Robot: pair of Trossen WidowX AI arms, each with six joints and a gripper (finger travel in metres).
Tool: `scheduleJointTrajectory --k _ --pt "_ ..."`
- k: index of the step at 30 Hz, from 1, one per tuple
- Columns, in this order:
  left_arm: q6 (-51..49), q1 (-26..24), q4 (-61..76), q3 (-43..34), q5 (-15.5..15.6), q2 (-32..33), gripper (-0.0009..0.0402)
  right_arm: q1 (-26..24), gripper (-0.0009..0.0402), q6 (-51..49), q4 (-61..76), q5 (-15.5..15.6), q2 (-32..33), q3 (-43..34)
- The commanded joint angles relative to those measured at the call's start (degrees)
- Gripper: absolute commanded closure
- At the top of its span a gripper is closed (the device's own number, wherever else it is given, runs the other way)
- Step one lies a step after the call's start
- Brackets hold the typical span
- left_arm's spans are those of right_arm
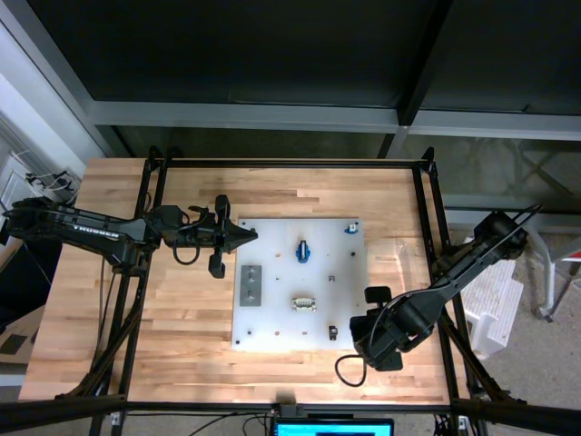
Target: Pick the 16mm bar and install on taskboard
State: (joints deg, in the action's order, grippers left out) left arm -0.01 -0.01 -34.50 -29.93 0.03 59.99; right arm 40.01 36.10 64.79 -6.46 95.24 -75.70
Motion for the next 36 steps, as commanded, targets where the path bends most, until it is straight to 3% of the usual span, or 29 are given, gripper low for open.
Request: scheduleJointTrajectory --k 1,11,36 --pt "0.0 0.0 0.0 -0.02 0.0 0.0 0.0393 0.04 0.0393 -0.09 -0.5 -0.09 0.96 0.11" --pt "-0.02 0.02 0.0 -0.02 0.0 0.0 0.0393 0.15 0.0393 -0.09 -2.36 -2.05 2.64 0.13" --pt "0.0 0.02 -0.02 -0.02 0.0 0.0 0.0393 -0.39 0.0393 -1.03 -4.5 -2.03 4.63 1.66"
